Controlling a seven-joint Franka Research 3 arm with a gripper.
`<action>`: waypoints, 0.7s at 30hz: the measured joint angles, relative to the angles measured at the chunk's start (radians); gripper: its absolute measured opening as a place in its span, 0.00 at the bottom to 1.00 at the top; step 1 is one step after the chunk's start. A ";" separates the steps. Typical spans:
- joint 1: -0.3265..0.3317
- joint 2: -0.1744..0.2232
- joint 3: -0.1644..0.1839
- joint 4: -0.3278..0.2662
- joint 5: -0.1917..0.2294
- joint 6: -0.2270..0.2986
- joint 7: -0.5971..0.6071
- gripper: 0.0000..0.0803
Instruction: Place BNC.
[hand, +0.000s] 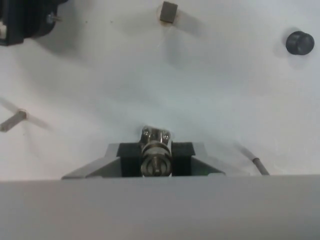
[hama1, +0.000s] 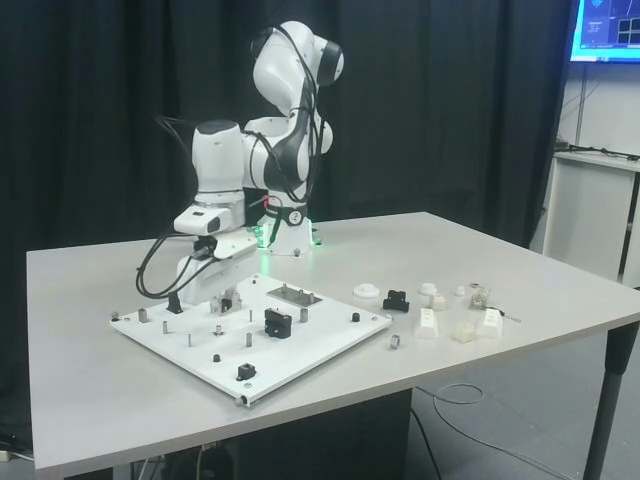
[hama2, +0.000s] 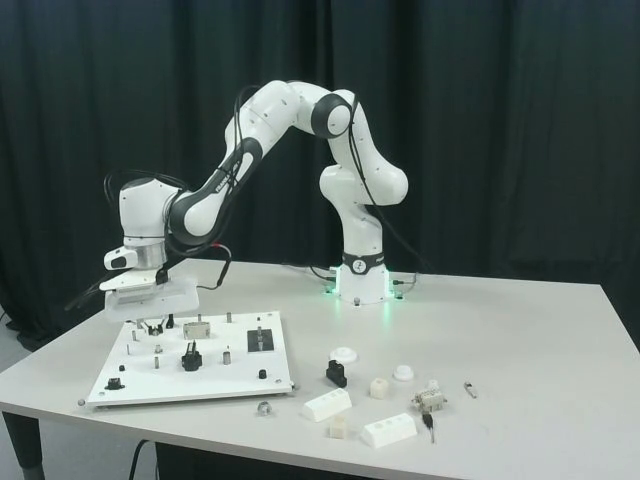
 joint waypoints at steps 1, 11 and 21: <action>0.000 0.001 0.000 0.000 0.000 0.001 0.003 0.15; 0.002 0.010 0.000 0.005 0.002 0.017 0.030 0.15; -0.008 0.032 -0.007 0.025 0.002 0.085 0.077 0.15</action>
